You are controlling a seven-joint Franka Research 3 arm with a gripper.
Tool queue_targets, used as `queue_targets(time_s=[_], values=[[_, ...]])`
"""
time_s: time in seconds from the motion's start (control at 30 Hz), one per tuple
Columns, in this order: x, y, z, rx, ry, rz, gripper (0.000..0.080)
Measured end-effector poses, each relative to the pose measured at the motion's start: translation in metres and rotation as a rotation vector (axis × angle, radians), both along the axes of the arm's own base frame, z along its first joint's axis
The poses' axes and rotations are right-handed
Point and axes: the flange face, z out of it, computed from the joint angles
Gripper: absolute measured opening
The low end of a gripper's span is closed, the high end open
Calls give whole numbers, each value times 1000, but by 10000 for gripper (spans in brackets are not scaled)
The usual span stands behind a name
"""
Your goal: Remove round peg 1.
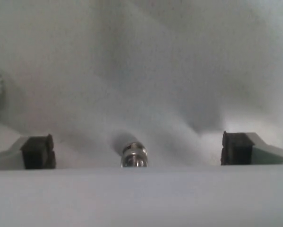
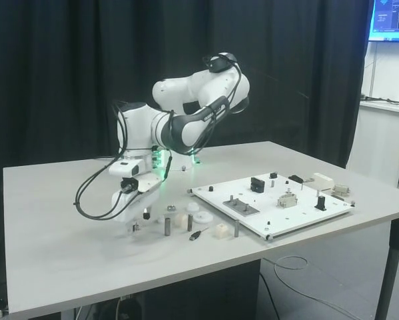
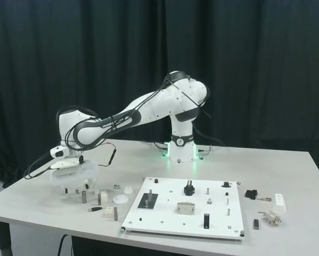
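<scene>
Hanging low over the grey table (image 2: 52, 220), the gripper (image 1: 136, 150) has its fingers wide apart and grips nothing. The small round peg (image 1: 133, 155) lies on the table between the fingertips, away from the white board (image 2: 279, 213).

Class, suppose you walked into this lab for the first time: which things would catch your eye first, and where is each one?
The white robot arm stands out first, arching from its green-lit base at the back of the grey table down to that table's far end. There its gripper hangs low and open over a small metal peg, among loose parts. Next comes the white assembly board, near the table's front edge, studded with small black and metal fittings.
</scene>
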Motion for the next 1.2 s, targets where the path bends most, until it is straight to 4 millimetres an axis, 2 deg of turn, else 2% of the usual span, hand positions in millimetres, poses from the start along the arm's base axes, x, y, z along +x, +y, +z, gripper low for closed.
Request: queue_targets(time_s=[0.4, 1.2], values=[[4, -2, 26, 26, 18, -5, 798], [8, 1, 51, 53, 58, -52, 800]])
